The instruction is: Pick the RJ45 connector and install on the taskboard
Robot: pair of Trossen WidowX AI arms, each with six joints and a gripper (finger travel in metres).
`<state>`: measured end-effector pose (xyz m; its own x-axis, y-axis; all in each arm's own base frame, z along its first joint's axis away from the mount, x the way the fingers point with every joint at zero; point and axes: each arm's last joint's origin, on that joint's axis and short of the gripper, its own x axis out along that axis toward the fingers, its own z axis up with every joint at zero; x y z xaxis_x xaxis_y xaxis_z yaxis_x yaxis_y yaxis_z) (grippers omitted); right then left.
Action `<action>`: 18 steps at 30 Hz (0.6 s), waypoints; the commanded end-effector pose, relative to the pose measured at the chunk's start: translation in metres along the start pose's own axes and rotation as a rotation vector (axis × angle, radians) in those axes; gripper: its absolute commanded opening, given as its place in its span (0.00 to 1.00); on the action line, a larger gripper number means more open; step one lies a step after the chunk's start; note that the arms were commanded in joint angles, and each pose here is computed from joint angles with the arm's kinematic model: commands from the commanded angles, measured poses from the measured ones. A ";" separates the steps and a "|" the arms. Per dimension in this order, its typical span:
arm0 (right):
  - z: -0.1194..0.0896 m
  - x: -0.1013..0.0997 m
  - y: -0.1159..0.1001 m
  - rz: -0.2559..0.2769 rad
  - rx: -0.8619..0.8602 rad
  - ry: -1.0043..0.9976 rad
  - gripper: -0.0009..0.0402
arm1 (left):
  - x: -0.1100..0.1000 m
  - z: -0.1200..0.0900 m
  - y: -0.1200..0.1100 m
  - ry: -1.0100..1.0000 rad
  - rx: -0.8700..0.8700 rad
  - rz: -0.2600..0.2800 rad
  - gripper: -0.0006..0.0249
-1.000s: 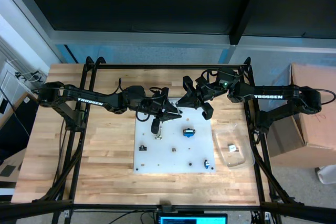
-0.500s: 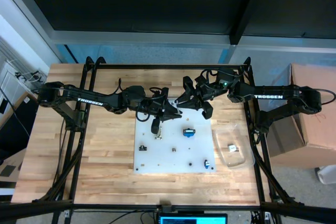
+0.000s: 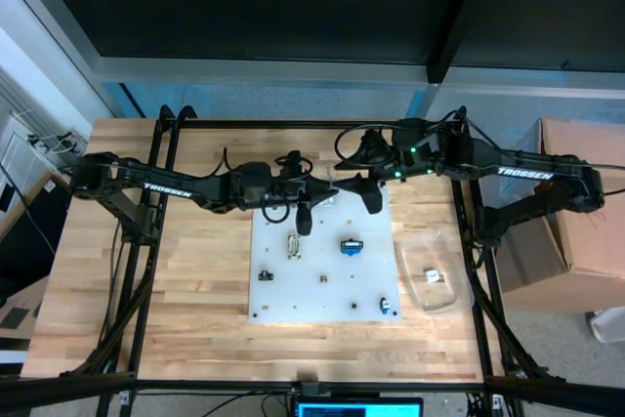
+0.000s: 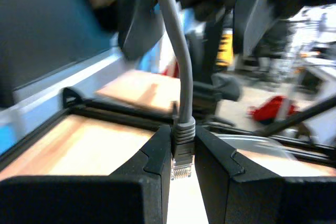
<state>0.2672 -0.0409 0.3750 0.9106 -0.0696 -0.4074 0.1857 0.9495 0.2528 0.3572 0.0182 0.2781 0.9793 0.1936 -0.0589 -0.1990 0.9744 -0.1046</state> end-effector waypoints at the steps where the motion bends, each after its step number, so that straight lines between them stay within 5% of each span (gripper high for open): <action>1: 0.011 -0.013 0.002 -0.112 0.052 0.019 0.53 | 0.000 -0.001 0.000 0.015 0.006 0.084 0.15; 7: 0.018 -0.025 0.002 -0.260 0.083 0.075 0.49 | 0.002 0.006 -0.005 0.111 0.042 0.200 0.21; 18: 0.018 0.016 0.019 -0.289 0.080 0.212 0.48 | 0.003 0.023 -0.005 0.237 0.092 0.281 0.21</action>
<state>0.2862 -0.0306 0.3900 0.7352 -0.2528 -0.6289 0.4518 0.8744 0.1767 0.3621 0.0159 0.3018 0.8570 0.4284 -0.2864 -0.4397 0.8977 0.0273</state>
